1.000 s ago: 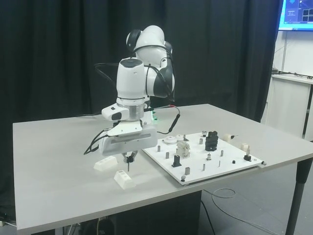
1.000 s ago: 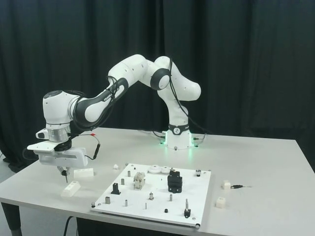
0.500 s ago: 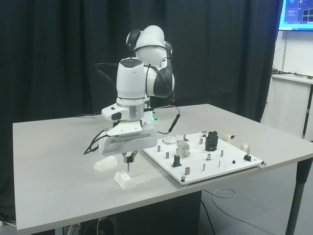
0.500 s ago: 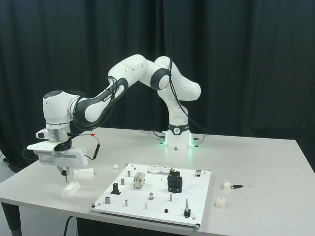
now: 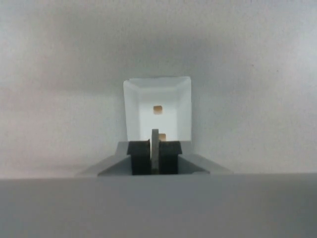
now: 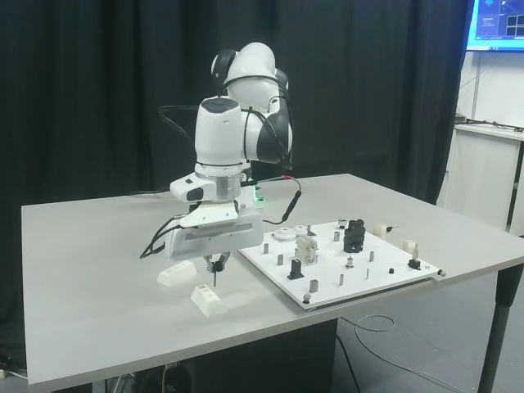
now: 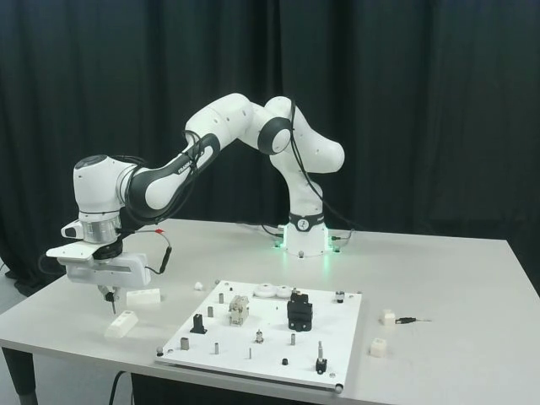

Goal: Insert square peg 1.

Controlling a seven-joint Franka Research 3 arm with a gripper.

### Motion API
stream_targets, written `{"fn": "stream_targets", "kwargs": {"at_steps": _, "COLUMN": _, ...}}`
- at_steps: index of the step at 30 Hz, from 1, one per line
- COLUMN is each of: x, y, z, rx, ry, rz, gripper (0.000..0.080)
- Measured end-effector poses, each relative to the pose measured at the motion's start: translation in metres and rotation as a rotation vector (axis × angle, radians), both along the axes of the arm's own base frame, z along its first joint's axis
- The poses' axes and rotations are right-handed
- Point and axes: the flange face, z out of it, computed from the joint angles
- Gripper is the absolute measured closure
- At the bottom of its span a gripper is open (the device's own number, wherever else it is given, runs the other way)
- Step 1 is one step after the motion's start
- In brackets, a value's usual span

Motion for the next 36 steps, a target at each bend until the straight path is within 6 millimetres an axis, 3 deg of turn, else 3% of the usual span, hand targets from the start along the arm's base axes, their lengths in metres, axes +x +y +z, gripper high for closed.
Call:
{"fn": "stream_targets", "kwargs": {"at_steps": 17, "x": -0.004, "y": 0.01, "z": 0.007, "rx": 0.038, "ry": 0.051, "rz": 0.058, "gripper": 0.0772}}
{"fn": "stream_targets", "kwargs": {"at_steps": 36, "x": -0.019, "y": 0.064, "z": 0.044, "rx": 0.15, "ry": 0.191, "rz": 0.201, "gripper": 0.0772}}
